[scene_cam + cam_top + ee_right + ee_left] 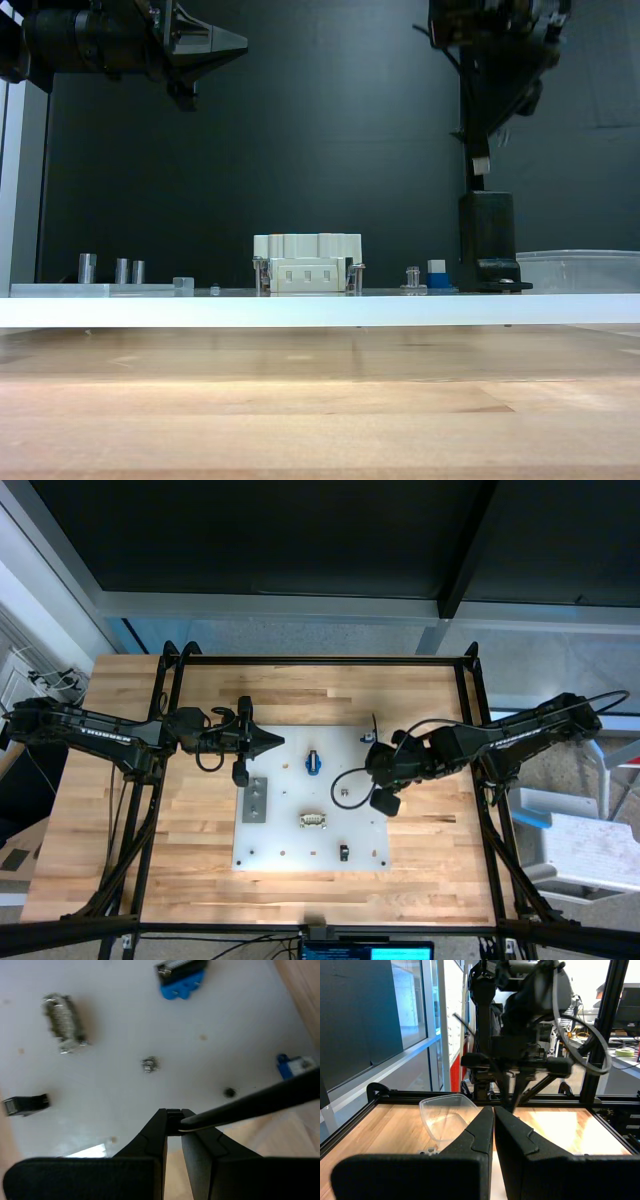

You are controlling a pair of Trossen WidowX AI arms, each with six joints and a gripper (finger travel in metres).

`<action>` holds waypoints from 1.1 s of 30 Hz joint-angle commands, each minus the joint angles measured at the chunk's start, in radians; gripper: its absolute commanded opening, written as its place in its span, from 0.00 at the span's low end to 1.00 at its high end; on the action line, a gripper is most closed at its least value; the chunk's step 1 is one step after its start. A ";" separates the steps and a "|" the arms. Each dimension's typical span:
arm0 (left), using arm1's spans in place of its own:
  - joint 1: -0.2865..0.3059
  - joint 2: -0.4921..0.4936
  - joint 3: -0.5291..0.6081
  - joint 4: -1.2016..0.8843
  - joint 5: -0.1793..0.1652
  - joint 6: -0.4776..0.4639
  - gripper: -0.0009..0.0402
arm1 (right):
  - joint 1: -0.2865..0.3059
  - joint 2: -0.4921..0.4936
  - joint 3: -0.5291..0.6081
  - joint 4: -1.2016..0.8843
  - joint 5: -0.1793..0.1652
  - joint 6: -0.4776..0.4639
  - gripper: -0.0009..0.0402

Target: Remove the USB connector from the USB hub and place in the container

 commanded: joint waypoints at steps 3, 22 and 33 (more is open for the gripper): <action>0.000 0.000 0.000 0.000 0.000 0.000 0.02 | -0.053 -0.031 -0.047 0.000 0.003 0.048 0.02; 0.000 0.000 0.000 0.000 0.000 0.000 0.02 | -0.188 -0.161 -0.214 -0.013 -0.001 0.286 0.02; 0.000 0.000 0.000 0.000 0.000 0.000 0.02 | -0.202 -0.271 -0.347 -0.018 -0.027 0.417 0.02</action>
